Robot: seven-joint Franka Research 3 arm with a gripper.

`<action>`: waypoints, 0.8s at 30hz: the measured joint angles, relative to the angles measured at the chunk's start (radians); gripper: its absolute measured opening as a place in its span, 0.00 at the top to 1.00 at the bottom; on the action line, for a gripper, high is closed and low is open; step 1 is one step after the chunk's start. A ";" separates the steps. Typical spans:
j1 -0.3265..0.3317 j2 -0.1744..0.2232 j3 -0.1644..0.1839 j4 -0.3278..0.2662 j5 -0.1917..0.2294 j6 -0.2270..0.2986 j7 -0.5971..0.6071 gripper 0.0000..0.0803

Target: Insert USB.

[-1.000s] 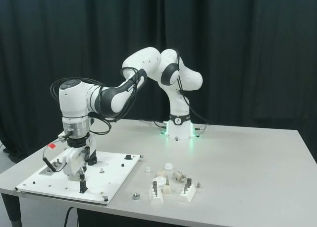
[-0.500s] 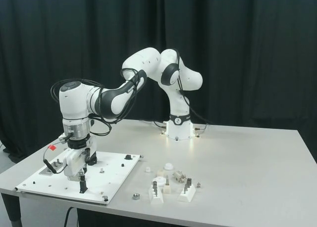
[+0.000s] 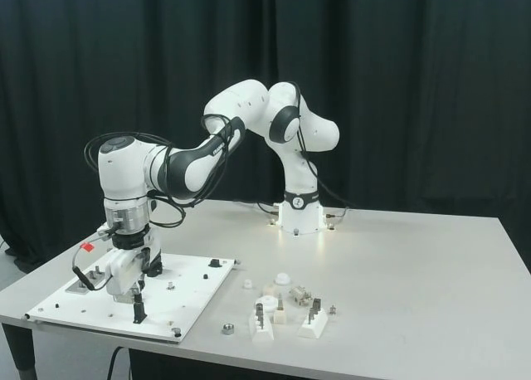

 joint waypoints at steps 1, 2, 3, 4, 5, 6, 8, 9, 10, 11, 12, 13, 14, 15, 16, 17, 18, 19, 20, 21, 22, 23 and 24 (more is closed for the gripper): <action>0.000 0.000 0.000 0.000 0.000 0.000 -0.001 0.92; 0.000 0.000 0.000 0.000 0.001 0.000 -0.002 0.92; 0.000 0.000 0.000 0.000 0.001 0.000 -0.003 0.92; 0.000 0.000 0.000 0.000 0.001 0.000 -0.004 0.92; 0.000 0.000 0.000 0.000 0.001 0.000 -0.005 0.92; 0.000 0.000 0.001 0.000 0.001 0.000 -0.005 0.92; 0.000 0.000 0.001 0.000 0.001 0.000 -0.006 0.92; 0.000 0.000 0.001 0.000 0.001 0.000 -0.006 0.92; 0.000 0.000 0.001 0.000 0.001 0.000 -0.006 0.92; 0.000 0.000 0.001 0.000 0.001 0.000 -0.006 0.92; 0.000 0.000 0.001 -0.001 0.001 0.000 -0.006 0.92; 0.000 0.000 0.001 -0.002 0.001 0.000 -0.006 0.88; 0.000 0.000 0.001 -0.003 0.001 0.000 -0.006 0.88; 0.000 0.000 0.001 -0.003 0.001 0.000 -0.006 0.88; 0.000 0.000 0.001 -0.004 0.001 0.000 -0.006 0.88; -0.001 0.000 0.001 -0.004 0.001 0.000 -0.006 0.88; -0.001 0.000 0.001 -0.004 0.001 0.000 -0.006 0.54; -0.001 0.000 0.001 -0.004 0.001 0.000 -0.006 0.54; -0.001 0.000 0.001 -0.003 0.001 0.001 -0.006 0.54; -0.002 0.000 0.001 -0.003 0.001 0.001 -0.006 0.54; -0.002 0.000 0.001 -0.003 0.001 0.002 -0.006 0.54; -0.002 0.000 0.001 -0.003 0.000 0.002 -0.006 0.54; -0.003 0.000 0.000 -0.002 0.000 0.002 -0.006 0.12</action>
